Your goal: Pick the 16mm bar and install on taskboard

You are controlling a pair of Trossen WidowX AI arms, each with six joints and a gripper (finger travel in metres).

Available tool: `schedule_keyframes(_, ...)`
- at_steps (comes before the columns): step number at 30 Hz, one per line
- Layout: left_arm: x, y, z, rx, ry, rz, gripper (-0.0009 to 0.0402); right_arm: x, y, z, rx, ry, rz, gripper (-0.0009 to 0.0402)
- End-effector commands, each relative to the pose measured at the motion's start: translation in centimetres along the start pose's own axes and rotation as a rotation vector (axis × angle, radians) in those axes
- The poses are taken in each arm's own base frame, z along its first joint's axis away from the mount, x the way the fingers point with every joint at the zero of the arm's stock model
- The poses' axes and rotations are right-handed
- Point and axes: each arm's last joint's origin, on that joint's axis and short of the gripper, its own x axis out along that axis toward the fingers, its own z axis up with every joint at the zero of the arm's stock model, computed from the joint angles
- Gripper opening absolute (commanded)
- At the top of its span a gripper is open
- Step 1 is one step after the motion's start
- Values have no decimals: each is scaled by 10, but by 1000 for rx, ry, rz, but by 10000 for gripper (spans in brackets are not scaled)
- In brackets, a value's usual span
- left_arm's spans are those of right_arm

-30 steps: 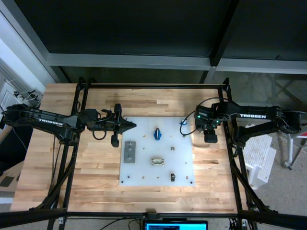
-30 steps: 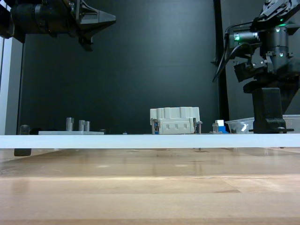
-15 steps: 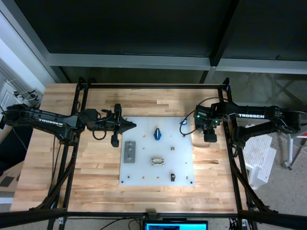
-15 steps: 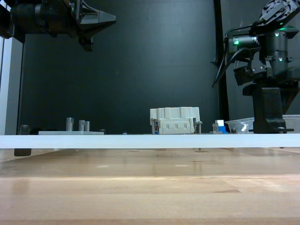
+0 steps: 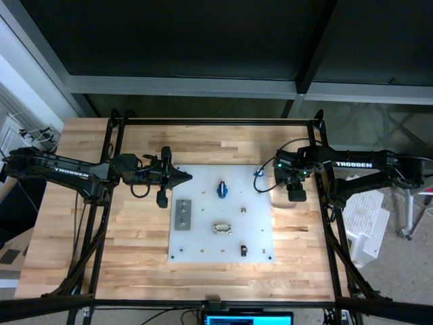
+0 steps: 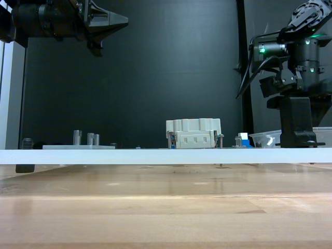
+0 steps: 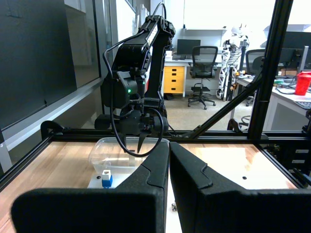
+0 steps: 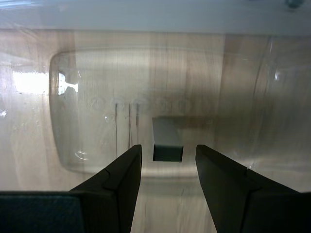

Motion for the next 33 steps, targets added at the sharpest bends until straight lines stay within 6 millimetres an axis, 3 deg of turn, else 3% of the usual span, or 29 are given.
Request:
schedule_keyframes(1,0,0,0,0,0,0,0,4,0,0,-10,9,4,153)
schedule_keyframes(9,0,0,0,0,0,0,0,14,0,2,-30,5,12,153)
schedule_keyframes(23,0,0,0,0,0,0,0,14,0,2,-28,3,11,151)
schedule_keyframes(33,0,0,0,0,0,0,0,14,0,2,-29,2,11,86)
